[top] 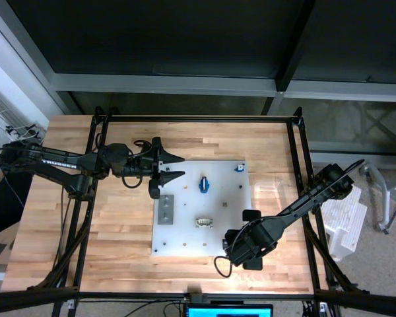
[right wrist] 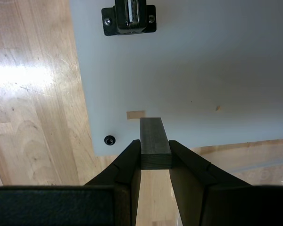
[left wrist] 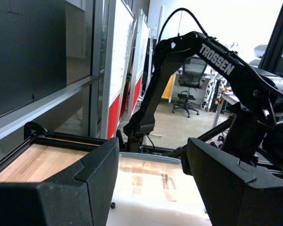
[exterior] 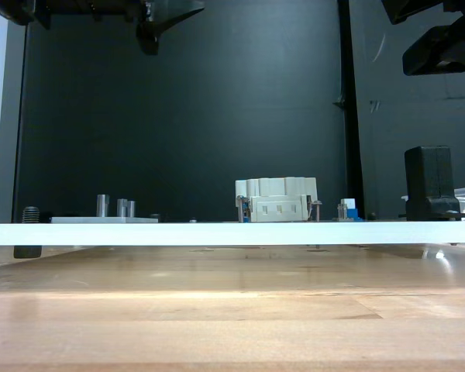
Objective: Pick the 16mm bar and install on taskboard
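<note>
A dark grey 16mm bar (right wrist: 153, 133) is held between the fingers of my right gripper (right wrist: 154, 149), which is shut on it. The bar hangs above the white taskboard (right wrist: 188, 70), close to a small rectangular slot (right wrist: 136, 114) and clear of it. From above, the right gripper (top: 233, 244) is over the board's near right corner; the bar is hidden there. My left gripper (top: 176, 166) hovers open over the board's left far edge with nothing between its fingers (left wrist: 61, 188).
On the taskboard (top: 185, 228) are a grey plate with pegs (top: 164, 210), a blue fitting (top: 204, 184), a beige connector (exterior: 277, 200) and a black block (exterior: 430, 182). A black socket (right wrist: 129, 16) and a screw (right wrist: 109, 140) sit near the bar. Black frame posts border the table.
</note>
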{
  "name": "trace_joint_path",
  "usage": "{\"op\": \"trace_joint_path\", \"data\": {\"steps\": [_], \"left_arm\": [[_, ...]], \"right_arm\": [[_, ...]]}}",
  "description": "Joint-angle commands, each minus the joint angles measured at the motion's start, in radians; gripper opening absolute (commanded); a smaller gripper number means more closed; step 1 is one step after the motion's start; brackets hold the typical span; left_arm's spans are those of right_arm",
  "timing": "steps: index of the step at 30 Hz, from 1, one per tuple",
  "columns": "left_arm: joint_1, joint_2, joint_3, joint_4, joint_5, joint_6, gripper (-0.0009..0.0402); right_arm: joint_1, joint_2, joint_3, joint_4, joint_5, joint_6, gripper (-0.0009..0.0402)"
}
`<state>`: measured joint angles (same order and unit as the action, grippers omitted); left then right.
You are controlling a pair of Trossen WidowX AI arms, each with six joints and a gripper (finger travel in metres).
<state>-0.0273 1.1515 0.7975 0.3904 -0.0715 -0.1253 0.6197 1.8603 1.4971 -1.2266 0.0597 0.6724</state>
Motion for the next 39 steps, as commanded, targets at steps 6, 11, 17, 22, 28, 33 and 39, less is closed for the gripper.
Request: {"op": "trace_joint_path", "data": {"steps": [6, 11, 17, 22, 28, 33, 39], "left_arm": [[0.000, 0.000, 0.000, 0.000, 0.000, 0.000, 0.0198], [0.000, 0.000, 0.000, 0.000, 0.000, 0.000, 0.0198], [0.000, 0.000, 0.000, 0.000, 0.000, 0.000, 0.0198], [0.000, 0.000, 0.000, 0.000, 0.000, 0.000, 0.0198], [0.000, 0.000, 0.000, 0.000, 0.000, 0.000, 0.0198], [0.000, 0.000, 0.000, 0.000, 0.000, 0.000, 0.0198], [0.000, 0.000, 0.000, 0.000, 0.000, 0.000, 0.0198]], "right_arm": [[0.007, 0.021, -0.002, 0.021, -0.004, 0.000, 0.0055], [0.010, 0.029, -0.002, 0.019, -0.009, 0.000, 0.0055], [0.010, 0.046, -0.002, 0.035, -0.027, -0.004, 0.0055], [0.010, 0.048, -0.002, 0.038, -0.025, -0.005, 0.0055], [0.009, 0.048, -0.002, 0.033, -0.012, -0.005, 0.0055], [0.007, 0.048, -0.002, 0.034, -0.007, -0.004, 0.0055], [0.007, 0.048, -0.002, 0.034, -0.007, -0.007, 0.0055]]}}
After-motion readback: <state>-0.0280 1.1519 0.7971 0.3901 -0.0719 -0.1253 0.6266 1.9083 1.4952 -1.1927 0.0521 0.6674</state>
